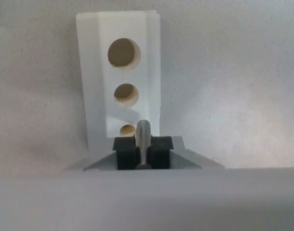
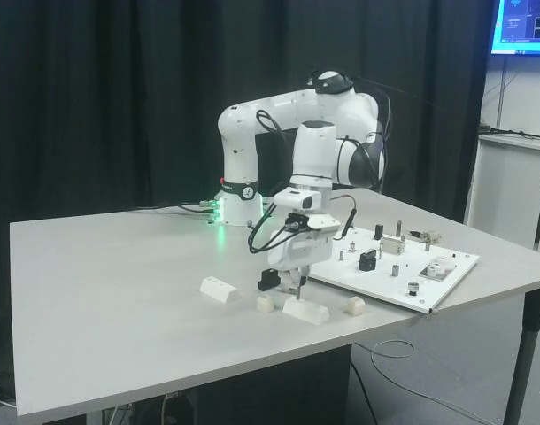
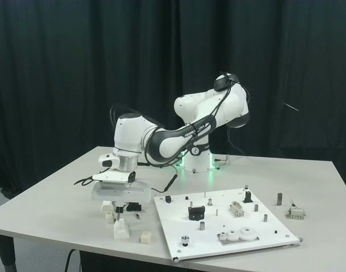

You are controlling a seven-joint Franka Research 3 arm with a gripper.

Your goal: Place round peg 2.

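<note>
A white block point(image 1: 119, 72) with three round holes in a row lies on the grey table; it shows as a small wedge-shaped block point(image 2: 305, 311) point(image 3: 121, 229) in both room views. My gripper point(image 1: 143, 150) hangs just above it, shut on a grey round peg point(image 1: 143, 139) held upright between the black fingers point(image 1: 126, 151). The peg's lower end sits over the block's smallest hole point(image 1: 128, 130), slightly to one side of it. The middle hole point(image 1: 126, 94) and the largest hole point(image 1: 123, 52) are open and unoccupied.
Other small white blocks point(image 2: 218, 288) point(image 2: 264, 303) point(image 2: 353, 305) lie near the gripper on the table. A white board point(image 3: 227, 226) with several black and grey parts lies beside them. The table's front edge point(image 2: 252, 363) is close.
</note>
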